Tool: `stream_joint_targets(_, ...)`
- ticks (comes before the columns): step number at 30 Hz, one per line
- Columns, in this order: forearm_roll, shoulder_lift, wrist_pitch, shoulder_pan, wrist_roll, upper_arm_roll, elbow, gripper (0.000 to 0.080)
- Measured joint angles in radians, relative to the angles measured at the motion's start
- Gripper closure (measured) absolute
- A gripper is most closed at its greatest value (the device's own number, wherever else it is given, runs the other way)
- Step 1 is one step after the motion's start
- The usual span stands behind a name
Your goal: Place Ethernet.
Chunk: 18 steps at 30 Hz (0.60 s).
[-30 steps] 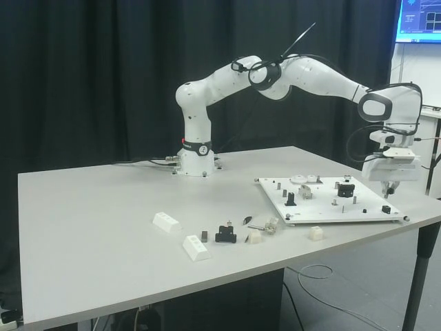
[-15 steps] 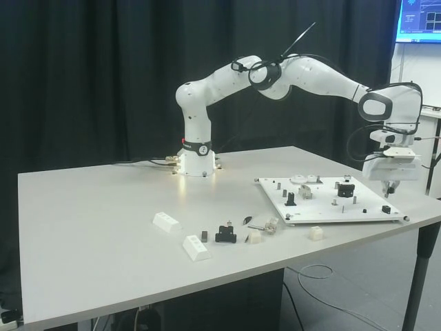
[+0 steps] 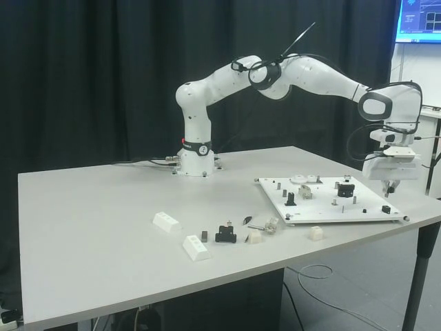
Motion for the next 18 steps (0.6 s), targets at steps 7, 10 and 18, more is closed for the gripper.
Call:
stream_joint_targets(7, 0.0, -0.002, -0.001, -0.001, -0.001, -0.001, 0.0, 0.0727)
stream_joint_targets(10, 0.0, -0.003, -0.002, -0.001, -0.003, -0.002, 0.0, 0.0727)
stream_joint_targets(18, 0.001, -0.007, -0.008, 0.001, -0.009, -0.002, 0.0, 0.0727)
